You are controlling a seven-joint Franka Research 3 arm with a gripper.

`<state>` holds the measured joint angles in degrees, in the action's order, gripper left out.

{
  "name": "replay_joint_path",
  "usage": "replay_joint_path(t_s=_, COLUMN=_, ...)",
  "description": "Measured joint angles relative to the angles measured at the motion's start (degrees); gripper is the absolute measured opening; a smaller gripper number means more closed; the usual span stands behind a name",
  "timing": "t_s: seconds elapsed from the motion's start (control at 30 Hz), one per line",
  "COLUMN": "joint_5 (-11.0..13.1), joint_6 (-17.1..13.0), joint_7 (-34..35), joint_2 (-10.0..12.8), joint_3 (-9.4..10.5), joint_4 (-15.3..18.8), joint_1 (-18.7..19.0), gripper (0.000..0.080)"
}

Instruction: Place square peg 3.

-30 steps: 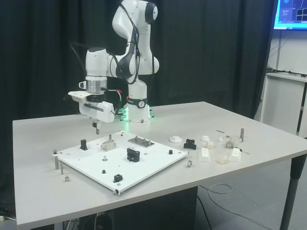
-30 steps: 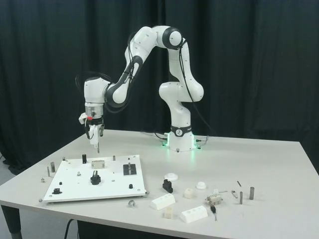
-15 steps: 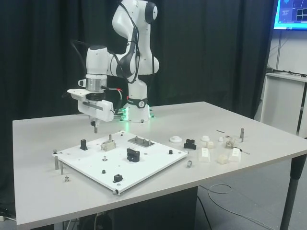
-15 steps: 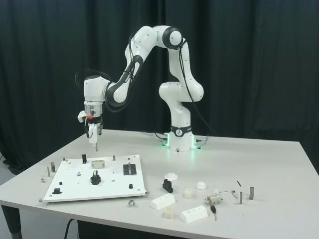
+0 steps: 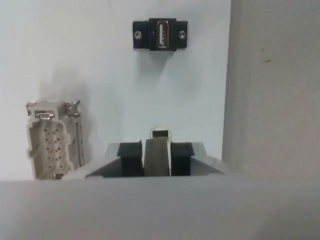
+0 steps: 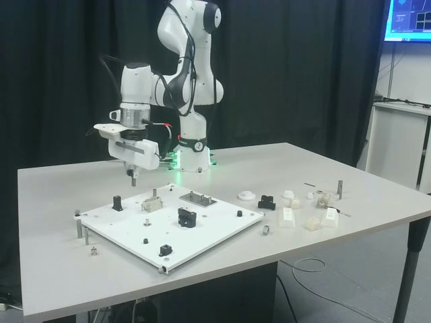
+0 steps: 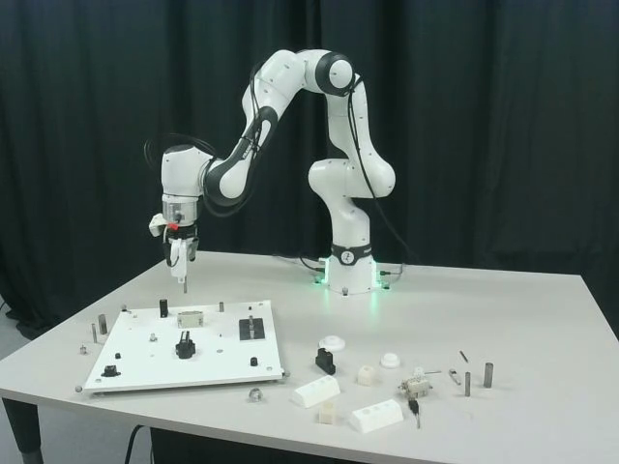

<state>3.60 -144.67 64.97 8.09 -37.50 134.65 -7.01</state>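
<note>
My gripper [image 6: 133,171] hangs above the far edge of the white board [image 6: 209,225], shut on a grey square peg [image 6: 133,179] that points straight down. The second room view shows the gripper [image 7: 182,269] and the peg [image 7: 184,282] well above the board [image 7: 222,362]. In the wrist view the peg [image 5: 157,156] sits between the two black fingers [image 5: 130,157], over a small ringed hole [image 5: 160,133] in the board [image 5: 100,75]. A black socket block [image 5: 160,35] and a grey multi-pin connector [image 5: 52,145] are fixed on the board near it.
The board carries a black clamp [image 6: 186,217], a grey plate [image 6: 198,198] and small black studs. Loose white blocks [image 6: 310,219], a black part [image 6: 267,201] and an upright grey peg [image 6: 339,189] lie to its right. Another peg [image 6: 79,229] stands by its left corner.
The gripper has risen a little with the peg still in it and drifted slightly toward the back of the table. Nothing else moved.
</note>
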Motion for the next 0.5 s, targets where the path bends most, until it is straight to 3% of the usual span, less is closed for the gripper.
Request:
replay_joint_path(t_s=0.27, joint_5=-0.5, joint_6=-0.5, joint_7=-0.9, joint_2=0.0, joint_3=0.13, joint_4=-0.4, joint_1=0.0, gripper=0.0117)
replay_joint_path(t_s=0.5, joint_5=-0.5, joint_6=-4.0, joint_7=-2.9, joint_2=0.2, joint_3=0.47, joint_4=-0.7, joint_1=0.1, gripper=0.0117)
